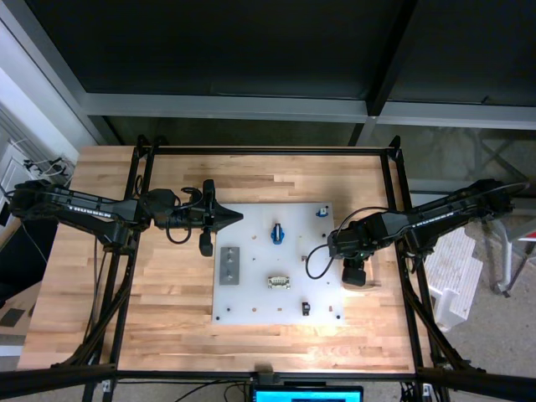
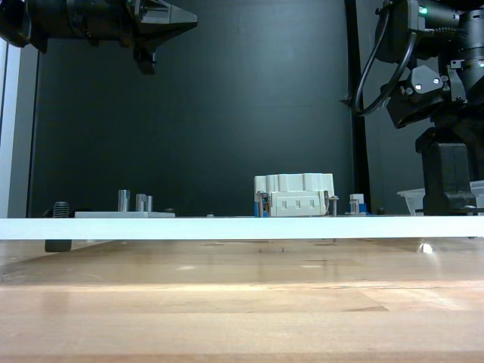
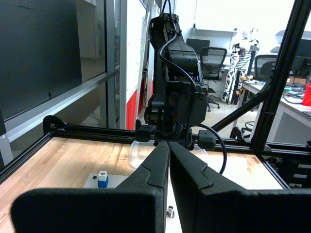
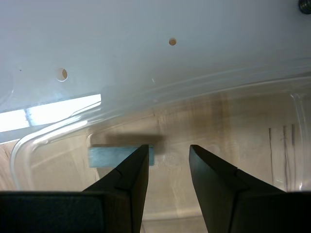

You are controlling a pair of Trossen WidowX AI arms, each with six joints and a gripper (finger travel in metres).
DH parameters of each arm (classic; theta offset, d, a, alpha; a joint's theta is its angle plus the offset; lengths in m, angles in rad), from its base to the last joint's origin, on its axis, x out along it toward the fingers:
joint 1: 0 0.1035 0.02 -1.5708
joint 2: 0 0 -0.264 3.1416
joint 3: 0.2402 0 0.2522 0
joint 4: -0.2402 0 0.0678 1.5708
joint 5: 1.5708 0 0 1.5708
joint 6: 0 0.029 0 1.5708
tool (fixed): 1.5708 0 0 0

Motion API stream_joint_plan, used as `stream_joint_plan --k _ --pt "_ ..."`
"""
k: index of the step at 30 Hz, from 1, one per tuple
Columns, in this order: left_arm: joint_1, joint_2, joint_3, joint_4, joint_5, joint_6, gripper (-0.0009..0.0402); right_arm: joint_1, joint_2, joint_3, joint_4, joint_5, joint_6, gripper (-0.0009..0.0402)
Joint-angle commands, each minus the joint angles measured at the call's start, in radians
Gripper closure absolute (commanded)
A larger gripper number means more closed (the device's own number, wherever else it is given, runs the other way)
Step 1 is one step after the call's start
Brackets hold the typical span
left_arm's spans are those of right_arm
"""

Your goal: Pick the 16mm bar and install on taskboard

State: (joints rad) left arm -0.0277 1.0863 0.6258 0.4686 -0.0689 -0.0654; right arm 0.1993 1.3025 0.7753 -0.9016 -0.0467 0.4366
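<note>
left arm [image 1: 84, 208]: black, white lettering (hard to read) | right arm [image 1: 435, 209]: black, looping cable [image 1: 307, 266] | left tool [image 3: 168, 143], right tool [image 4: 168, 148]: tapered

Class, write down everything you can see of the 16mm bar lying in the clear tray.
The 16mm bar is a short, pale grey block, metal by its look, with straight edges. It lies flat and free on the floor of the clear tray, off the taskboard. One end is hidden behind a finger of the open right gripper, which hangs over it. The left gripper, shut, is raised over the taskboard's left edge.
</note>
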Motion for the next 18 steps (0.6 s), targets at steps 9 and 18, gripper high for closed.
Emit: stream_joint_plan --k 9,18 --pt "0.000 0.000 0.000 0.000 0.000 0.000 0.0393 0.002 0.001 0.000 -0.001 0.001 -0.007 0.0286" --pt "0.000 0.000 0.000 0.000 0.000 0.000 0.0393 0.024 0.000 0.001 0.007 0.000 -0.075 0.0288"
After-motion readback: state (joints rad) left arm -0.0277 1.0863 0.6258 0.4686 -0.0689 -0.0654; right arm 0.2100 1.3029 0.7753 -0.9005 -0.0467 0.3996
